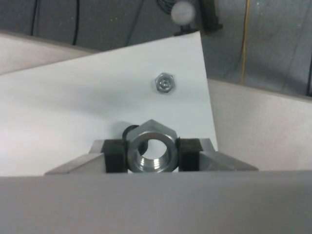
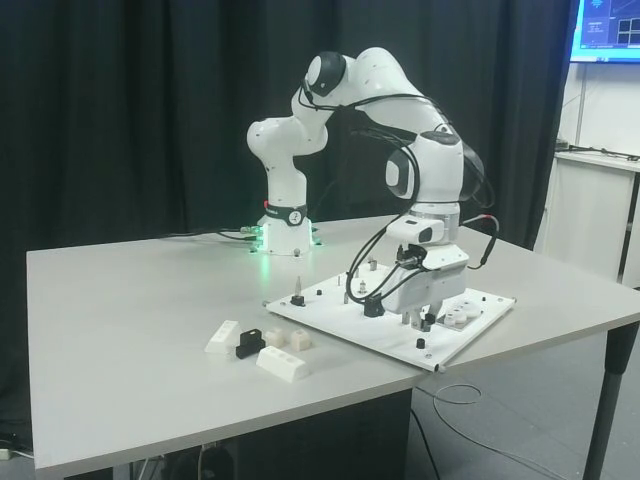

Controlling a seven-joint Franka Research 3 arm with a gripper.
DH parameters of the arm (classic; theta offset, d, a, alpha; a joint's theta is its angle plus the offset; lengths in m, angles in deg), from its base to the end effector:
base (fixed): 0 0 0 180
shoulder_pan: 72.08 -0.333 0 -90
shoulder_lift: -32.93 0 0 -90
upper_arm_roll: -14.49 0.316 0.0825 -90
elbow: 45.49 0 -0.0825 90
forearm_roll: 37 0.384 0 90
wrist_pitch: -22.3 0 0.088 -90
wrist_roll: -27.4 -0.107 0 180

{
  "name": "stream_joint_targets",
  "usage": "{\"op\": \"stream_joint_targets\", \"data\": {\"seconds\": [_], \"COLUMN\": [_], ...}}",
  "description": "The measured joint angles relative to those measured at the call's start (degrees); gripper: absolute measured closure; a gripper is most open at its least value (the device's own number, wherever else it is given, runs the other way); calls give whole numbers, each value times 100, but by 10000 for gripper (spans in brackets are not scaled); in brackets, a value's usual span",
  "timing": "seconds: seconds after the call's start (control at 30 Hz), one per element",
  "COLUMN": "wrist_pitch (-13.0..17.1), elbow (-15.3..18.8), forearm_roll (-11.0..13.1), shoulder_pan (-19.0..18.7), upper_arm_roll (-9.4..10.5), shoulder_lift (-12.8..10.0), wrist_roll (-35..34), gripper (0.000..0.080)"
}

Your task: Place bolt 4.

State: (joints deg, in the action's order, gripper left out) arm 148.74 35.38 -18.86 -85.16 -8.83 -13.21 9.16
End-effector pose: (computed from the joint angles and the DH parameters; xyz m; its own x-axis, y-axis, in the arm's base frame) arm 0.7312 -0.0585 0.2522 0.8470 -0.5275 0.0657 -0.5289 -0.8486 0.0052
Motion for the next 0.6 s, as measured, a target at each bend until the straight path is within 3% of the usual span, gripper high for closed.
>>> {"op": "stream_joint_targets", "data": {"seconds": [0.6], "wrist_pitch": [0], "elbow": [33], "forearm_roll": [-23], "shoulder_pan": [0], "upper_arm_roll": [35], "shoulder_lift": [0], "wrist_roll": [28], "gripper": [580]}}
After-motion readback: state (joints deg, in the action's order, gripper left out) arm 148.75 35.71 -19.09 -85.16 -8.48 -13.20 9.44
